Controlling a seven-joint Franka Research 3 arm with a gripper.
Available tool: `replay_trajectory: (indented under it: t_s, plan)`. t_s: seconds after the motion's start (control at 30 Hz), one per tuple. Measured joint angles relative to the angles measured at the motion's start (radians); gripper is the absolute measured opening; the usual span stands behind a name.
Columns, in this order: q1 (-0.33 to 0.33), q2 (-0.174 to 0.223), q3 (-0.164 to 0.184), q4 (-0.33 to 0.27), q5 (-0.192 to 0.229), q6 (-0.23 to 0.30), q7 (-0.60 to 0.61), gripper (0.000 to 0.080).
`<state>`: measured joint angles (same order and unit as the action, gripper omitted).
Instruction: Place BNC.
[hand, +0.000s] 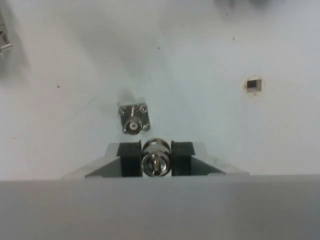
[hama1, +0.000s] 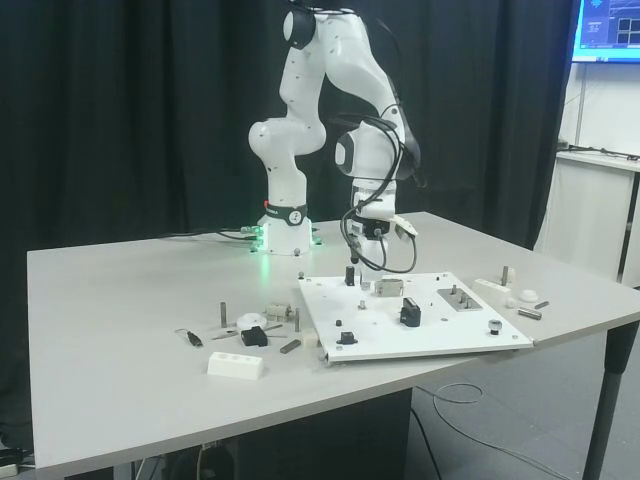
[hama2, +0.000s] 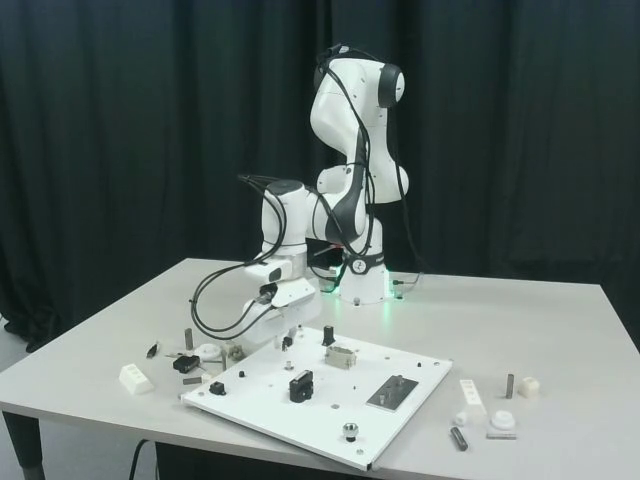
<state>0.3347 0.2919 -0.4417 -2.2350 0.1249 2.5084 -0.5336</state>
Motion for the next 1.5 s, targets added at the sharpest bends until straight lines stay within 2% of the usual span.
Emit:
replay_trajectory:
  t_s: [0.4, 0.63, 0.97, 1.27, 1.5]
  plan:
    - [-0.011, 0.006, -0.006, 0.018, 0.0, 0.003, 0.01, 0.012]
    - [-0.043, 0.039, -0.015, 0.06, 0.0, 0.032, 0.01, 0.012]
    - [-0.125, 0.141, -0.017, 0.171, 0.002, 0.077, 0.011, 0.012]
    - [-0.211, 0.243, -0.006, 0.292, 0.033, 0.078, 0.017, 0.012]
    - [-0.282, 0.304, 0.022, 0.37, 0.062, 0.069, 0.017, 0.012]
